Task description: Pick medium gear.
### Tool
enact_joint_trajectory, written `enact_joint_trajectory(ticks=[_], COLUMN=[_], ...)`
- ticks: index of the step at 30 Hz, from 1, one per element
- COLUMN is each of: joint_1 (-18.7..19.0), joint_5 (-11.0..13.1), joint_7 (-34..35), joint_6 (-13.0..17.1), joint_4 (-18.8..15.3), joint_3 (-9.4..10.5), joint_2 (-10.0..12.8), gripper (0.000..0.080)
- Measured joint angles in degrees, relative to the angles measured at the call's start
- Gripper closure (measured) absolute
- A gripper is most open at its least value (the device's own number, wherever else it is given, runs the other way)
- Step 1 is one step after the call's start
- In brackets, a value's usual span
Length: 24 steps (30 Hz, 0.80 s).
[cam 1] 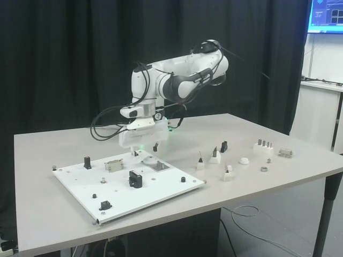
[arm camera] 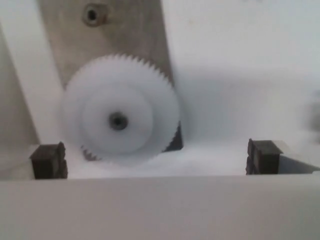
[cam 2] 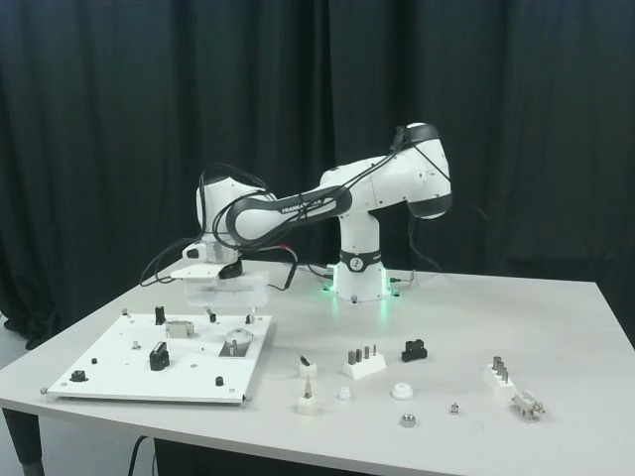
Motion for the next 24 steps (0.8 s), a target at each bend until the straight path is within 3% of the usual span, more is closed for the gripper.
enact_joint_trajectory(ticks=[24], joint_1=[5.18], joint_5=[-1.10], joint_7=[1.74], joint_6=[-0.65], joint_4=[-2.57], joint_3=[-2.79], joint_2=[-0.16], gripper=[0.0003])
